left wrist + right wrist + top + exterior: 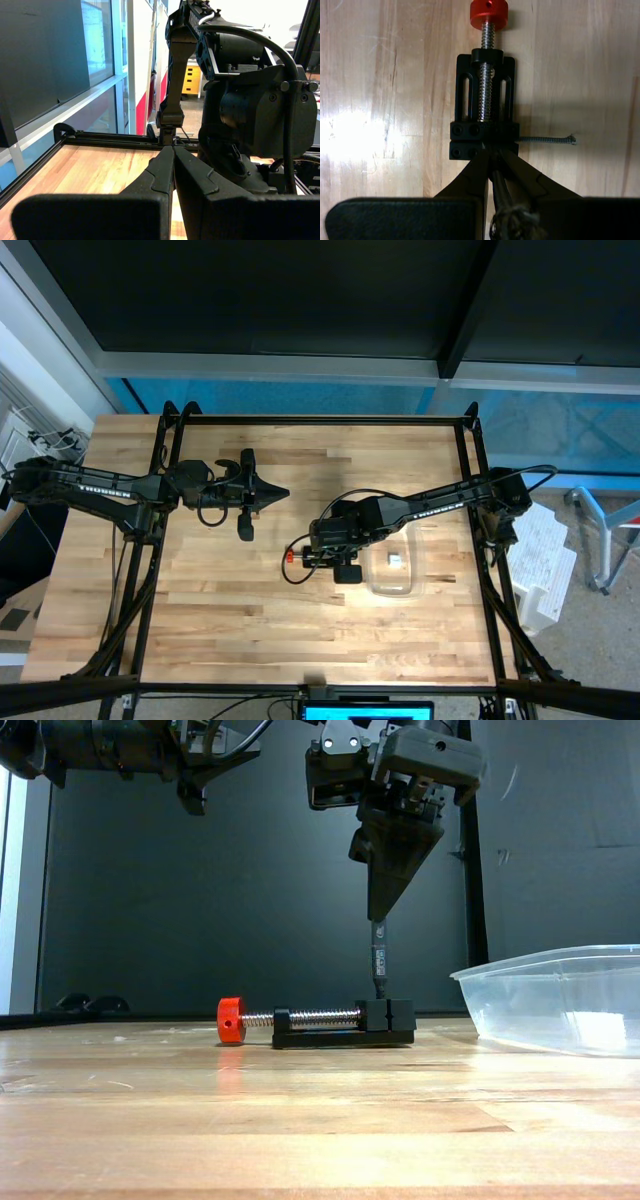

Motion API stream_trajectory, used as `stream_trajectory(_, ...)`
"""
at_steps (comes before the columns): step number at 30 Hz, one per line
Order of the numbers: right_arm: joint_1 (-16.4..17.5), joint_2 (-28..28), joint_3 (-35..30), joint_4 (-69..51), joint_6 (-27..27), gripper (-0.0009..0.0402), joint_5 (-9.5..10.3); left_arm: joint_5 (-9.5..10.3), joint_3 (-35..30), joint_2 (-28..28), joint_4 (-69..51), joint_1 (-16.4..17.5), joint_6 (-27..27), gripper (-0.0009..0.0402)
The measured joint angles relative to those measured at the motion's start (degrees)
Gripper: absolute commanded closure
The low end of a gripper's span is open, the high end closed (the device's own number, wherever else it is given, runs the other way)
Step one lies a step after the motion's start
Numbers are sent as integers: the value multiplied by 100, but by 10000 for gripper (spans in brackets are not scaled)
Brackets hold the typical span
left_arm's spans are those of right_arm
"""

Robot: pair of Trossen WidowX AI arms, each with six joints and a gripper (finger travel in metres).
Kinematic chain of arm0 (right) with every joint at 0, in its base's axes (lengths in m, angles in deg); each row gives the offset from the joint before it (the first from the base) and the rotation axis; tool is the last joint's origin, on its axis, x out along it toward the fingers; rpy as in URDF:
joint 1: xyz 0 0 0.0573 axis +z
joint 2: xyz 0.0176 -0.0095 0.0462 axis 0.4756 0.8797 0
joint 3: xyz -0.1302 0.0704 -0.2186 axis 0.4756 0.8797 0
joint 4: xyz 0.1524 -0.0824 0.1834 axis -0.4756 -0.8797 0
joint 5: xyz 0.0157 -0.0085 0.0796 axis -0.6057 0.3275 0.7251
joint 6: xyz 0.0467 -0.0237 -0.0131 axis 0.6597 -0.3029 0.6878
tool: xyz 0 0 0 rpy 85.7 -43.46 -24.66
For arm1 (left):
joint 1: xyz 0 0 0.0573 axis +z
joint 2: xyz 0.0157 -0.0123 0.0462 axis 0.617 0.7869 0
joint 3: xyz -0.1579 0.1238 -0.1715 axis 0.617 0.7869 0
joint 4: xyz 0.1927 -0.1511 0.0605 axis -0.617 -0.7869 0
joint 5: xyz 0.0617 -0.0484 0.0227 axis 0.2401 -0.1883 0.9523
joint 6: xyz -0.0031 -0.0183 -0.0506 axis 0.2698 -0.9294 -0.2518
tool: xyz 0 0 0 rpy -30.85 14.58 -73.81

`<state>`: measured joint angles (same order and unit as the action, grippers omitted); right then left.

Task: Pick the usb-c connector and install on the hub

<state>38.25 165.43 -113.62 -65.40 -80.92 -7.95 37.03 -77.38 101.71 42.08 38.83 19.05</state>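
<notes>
The usb-c connector [379, 963] hangs upright, tip at the hub [340, 1025]
Right pincer [378, 917] pinches it plumb for insertion; left pincer [173, 148] parked aloft, pressed together

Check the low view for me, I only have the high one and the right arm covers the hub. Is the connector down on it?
Observer: In the low view the right gripper holds the usb-c connector upright, with its lower tip meeting the top of the hub.
Operator: Which end of the hub?
Observer: The right wrist view puts it over the end block, opposite the orange-red knob. The fingers hide the contact point.
Operator: Left arm?
Observer: The left gripper is shut. The low view shows it high above the table, off to the knob side.
</notes>
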Motion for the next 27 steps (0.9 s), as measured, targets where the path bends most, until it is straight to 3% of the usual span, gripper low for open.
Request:
stream_trajectory(22,-55,55,15,11,-42,393,52,0,2,2,0,0,-2,393)
stream_trajectory(27,-59,26,22,2,-44,370,50,0,0,2,2,0,-2,393)
